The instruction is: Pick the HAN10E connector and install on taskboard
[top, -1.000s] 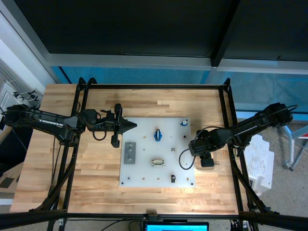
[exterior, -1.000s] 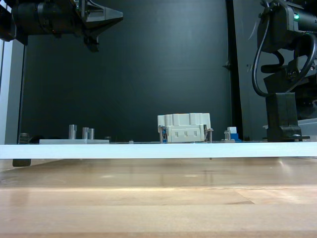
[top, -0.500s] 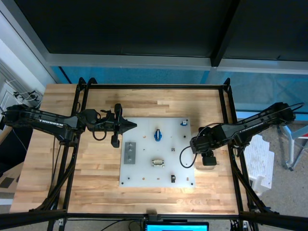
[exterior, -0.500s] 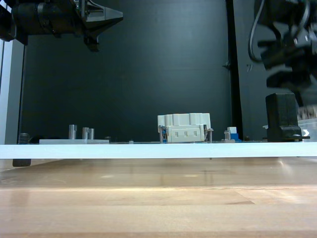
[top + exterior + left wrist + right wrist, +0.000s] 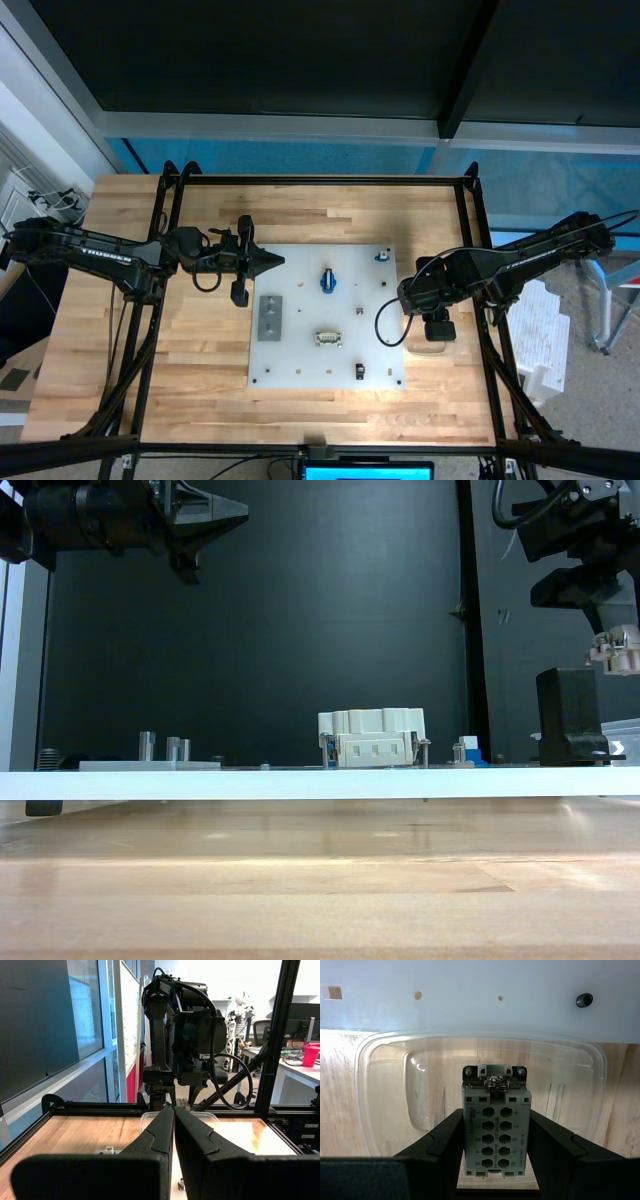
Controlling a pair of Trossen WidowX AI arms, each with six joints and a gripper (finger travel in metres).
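Note:
My right gripper (image 5: pixel 496 1135) is shut on the HAN10E connector (image 5: pixel 496 1127), a grey-beige block whose face shows ten numbered holes. It hangs above a clear plastic tray (image 5: pixel 380 1085) just off the right edge of the white taskboard (image 5: pixel 300 368). In the low view the connector (image 5: pixel 620 648) floats well above board level. From above, the right gripper (image 5: pixel 437 328) hovers over the tray (image 5: pixel 428 350). My left gripper (image 5: pixel 270 261) is shut and empty, raised over the board's far left corner; its fingertips (image 5: pixel 172 1112) touch.
On the taskboard stand a grey metal block (image 5: pixel 270 317), a blue part (image 5: pixel 328 281), a beige socket housing (image 5: pixel 327 340) and a small black part (image 5: pixel 359 372). In the low view the housing (image 5: pixel 372 738) and a black block (image 5: pixel 570 715) rise above the board. Black frame rails surround the table.
The right gripper has risen out of the tray with the connector in it and shifted slightly right. The left arm has not moved.

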